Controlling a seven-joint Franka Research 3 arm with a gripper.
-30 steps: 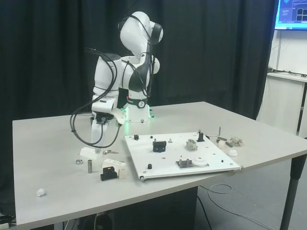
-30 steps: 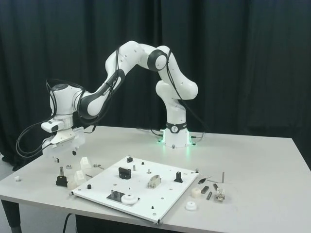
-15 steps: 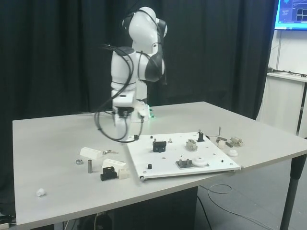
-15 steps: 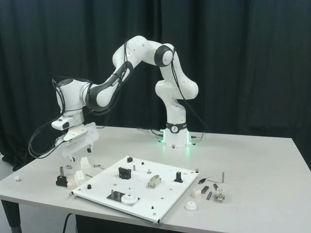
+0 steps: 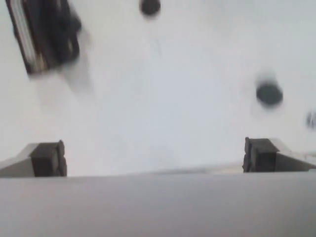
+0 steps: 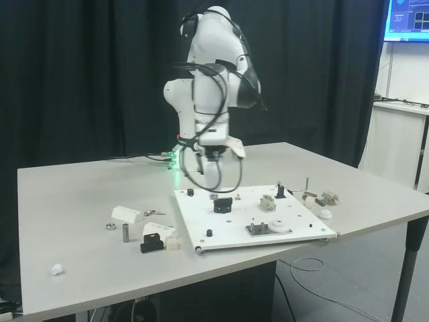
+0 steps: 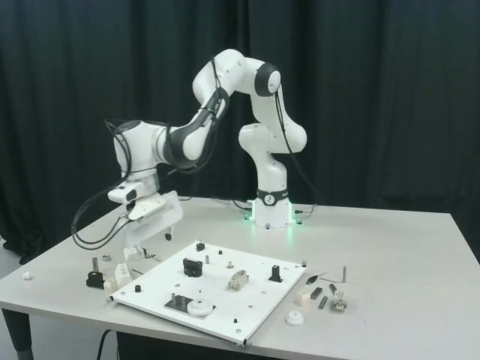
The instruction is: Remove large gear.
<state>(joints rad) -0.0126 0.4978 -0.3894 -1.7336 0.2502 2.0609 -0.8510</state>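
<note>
Step in hand: approach. The gripper (image 5: 153,157) hangs over the rim of the white board (image 6: 231,225), fingers (image 5: 47,159) spread wide and holding nothing. The large gear (image 6: 280,226) sits on the board beside a grey fixture (image 6: 257,229), well apart from the fingertips (it does not appear in the wrist view). Judged next move: carry the spread fingers across the board, centre them above the gear, then descend to straddle it.
</note>
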